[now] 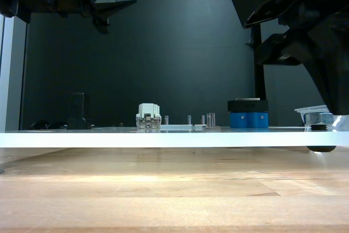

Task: Pick the M12 nut and place it on its threads and fasten

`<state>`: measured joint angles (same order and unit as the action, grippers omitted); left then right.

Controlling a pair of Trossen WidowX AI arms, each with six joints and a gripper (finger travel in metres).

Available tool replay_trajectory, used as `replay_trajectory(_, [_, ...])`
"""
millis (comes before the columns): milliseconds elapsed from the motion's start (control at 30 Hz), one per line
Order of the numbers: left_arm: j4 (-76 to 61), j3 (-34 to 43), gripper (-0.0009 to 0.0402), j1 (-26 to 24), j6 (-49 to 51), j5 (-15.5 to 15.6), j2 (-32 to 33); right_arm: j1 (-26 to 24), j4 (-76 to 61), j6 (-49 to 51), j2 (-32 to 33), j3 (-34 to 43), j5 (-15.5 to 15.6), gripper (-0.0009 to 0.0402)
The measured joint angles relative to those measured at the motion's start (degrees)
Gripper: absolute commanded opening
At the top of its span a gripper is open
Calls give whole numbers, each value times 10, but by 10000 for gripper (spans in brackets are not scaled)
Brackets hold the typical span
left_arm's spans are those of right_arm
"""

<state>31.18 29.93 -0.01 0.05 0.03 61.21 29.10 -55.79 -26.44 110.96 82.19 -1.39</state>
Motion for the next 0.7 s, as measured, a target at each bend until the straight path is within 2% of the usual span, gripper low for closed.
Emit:
replay_trajectory(233, [0,0,0,0,0,0,0,-2,-2,-13,0,0,-36,0])
replay_trajectory(433, [0,0,0,0,0,0,0,-2,13,-18,1,0,-31,0])
replay_trajectory(500, [0,0,0,0,0,0,0,-2,20,-18,1,-2,5,0])
replay_trajectory(633, [0,0,0,0,0,0,0,-2,35,0,1,-4,151,0])
replay_trajectory(700, [0,0,0,0,0,0,0,-1,27,2,1,-4,176,0])
